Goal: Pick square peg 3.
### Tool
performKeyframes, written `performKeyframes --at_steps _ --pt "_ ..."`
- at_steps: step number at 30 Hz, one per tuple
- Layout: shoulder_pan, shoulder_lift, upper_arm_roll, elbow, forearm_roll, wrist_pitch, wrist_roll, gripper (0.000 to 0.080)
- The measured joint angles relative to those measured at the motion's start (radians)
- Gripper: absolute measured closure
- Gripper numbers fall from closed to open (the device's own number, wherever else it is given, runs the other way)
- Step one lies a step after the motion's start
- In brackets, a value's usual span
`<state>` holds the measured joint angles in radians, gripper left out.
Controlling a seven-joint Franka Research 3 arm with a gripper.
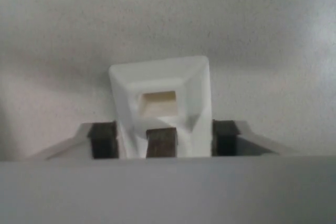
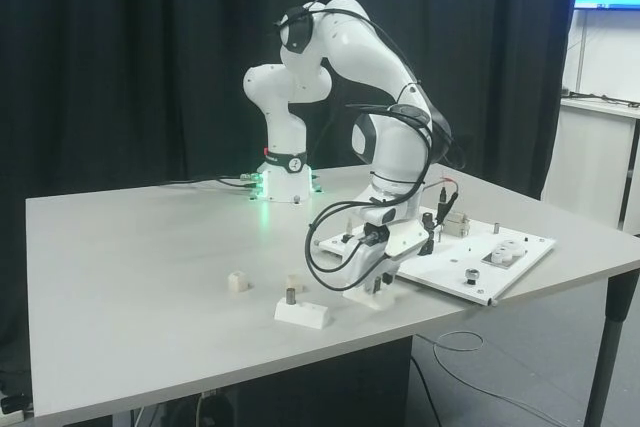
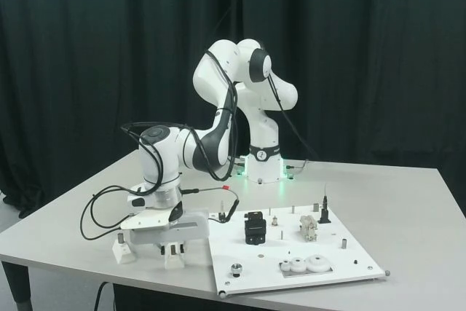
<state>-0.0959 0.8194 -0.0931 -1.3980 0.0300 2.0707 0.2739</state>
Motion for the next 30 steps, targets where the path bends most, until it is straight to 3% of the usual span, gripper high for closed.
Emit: performKeyframes --at_steps 1,2,8,9,17,18,30 --pt "0.000 0.000 -0.001 0.000 0.000 0.000 0.000 0.0294" --pt "0.001 0.000 -0.001 0.000 0.000 0.000 0.000 0.0466" --pt "0.005 0.000 -0.007 0.000 0.000 -0.003 0.000 0.0466" --pt "0.005 0.000 -0.008 0.000 0.000 -0.004 0.000 0.0644" --pt "0.011 0.000 -0.012 0.015 0.000 -0.025 0.002 0.0644" --pt "0.012 0.000 -0.013 0.019 0.000 -0.032 0.002 0.0686" --pt "0.036 -0.002 -0.035 0.106 0.000 -0.158 0.015 0.0686"
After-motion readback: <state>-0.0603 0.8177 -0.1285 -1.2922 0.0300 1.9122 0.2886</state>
